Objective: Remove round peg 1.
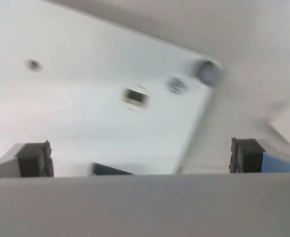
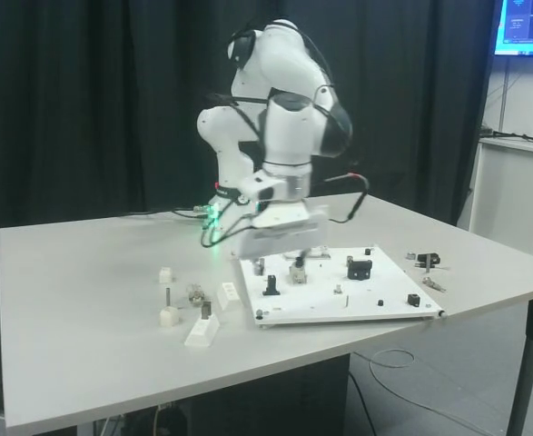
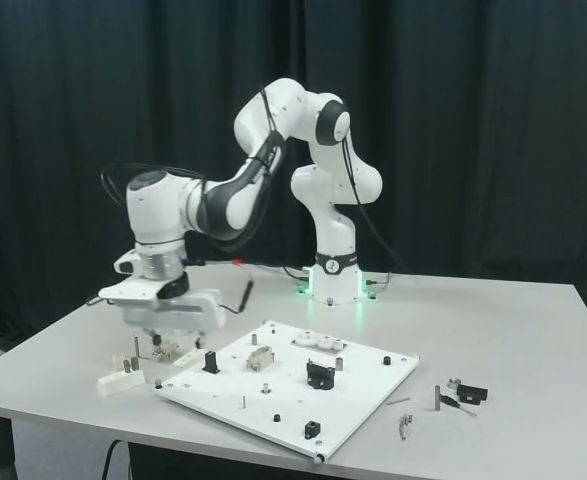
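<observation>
A white board (image 3: 363,400) lies on the grey table and carries small pegs and black parts. In the wrist view a grey round peg (image 1: 208,71) stands at one corner of the board (image 1: 85,108). It looks like the peg (image 3: 159,382) at the board's left corner in the second room view. My gripper (image 1: 140,158) hovers above that side of the board (image 2: 339,304), open. Its black fingertips (image 1: 33,159) are wide apart with nothing between them. The gripper (image 3: 161,338) is clear of the peg and touches nothing. In the first room view the gripper (image 2: 280,252) hangs over the board's far left part.
Small white blocks (image 3: 121,380) with pegs sit on the table left of the board. A black bracket (image 3: 319,375), a black upright part (image 3: 211,362) and other fittings stand on the board. Loose pins and a black part (image 3: 470,393) lie to its right.
</observation>
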Robot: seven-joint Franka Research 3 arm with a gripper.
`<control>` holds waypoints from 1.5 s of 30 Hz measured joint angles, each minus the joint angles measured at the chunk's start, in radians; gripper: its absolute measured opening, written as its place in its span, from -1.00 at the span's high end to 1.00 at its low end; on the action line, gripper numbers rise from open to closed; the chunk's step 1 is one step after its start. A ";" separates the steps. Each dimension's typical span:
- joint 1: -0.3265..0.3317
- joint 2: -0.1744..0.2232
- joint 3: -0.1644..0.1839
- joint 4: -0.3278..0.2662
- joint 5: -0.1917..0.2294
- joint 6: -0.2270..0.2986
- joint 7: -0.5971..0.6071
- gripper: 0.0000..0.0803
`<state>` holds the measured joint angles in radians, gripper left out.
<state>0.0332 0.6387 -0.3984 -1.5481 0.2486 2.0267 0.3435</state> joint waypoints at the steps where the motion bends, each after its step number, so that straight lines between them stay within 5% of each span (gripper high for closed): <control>1: 0.007 0.002 0.005 0.000 0.002 0.007 0.000 -0.99; 17: 0.094 0.049 0.076 -0.009 0.038 0.143 0.072 -0.99; 45: 0.167 0.050 0.076 -0.131 0.034 0.298 0.148 -0.99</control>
<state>0.2005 0.6892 -0.3227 -1.6788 0.2821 2.3246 0.4917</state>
